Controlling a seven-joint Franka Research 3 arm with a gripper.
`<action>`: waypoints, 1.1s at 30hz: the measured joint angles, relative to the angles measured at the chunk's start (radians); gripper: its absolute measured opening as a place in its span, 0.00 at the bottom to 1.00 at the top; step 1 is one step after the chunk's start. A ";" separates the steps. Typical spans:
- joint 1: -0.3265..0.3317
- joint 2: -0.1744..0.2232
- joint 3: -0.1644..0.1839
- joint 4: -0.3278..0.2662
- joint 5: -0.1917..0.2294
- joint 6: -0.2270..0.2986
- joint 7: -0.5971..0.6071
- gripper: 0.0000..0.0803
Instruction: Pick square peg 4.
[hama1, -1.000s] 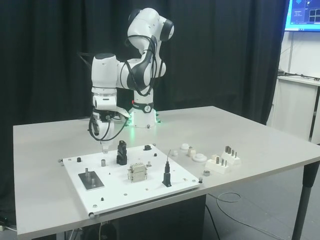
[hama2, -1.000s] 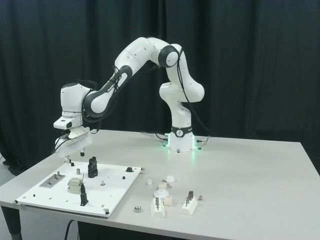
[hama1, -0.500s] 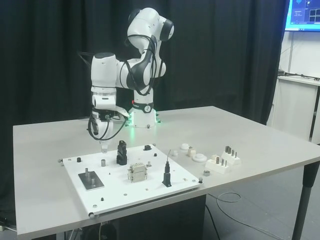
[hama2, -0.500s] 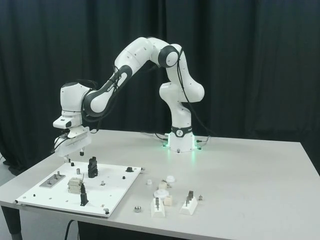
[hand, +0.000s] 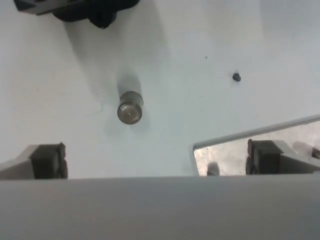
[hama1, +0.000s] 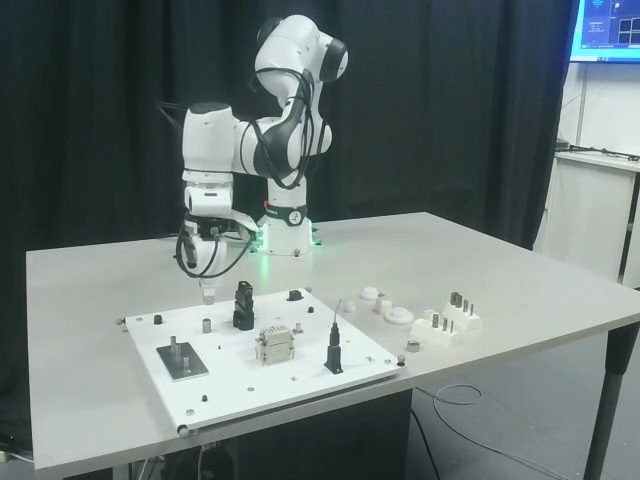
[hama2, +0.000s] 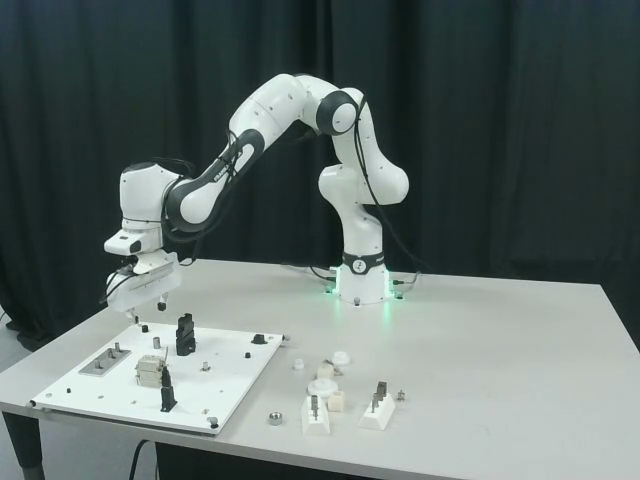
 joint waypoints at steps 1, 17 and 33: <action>0.000 0.000 0.000 0.001 0.000 0.000 0.002 1.00; 0.006 0.000 -0.002 0.016 -0.001 0.000 0.025 1.00; 0.026 -0.022 -0.006 0.020 -0.034 -0.009 0.155 1.00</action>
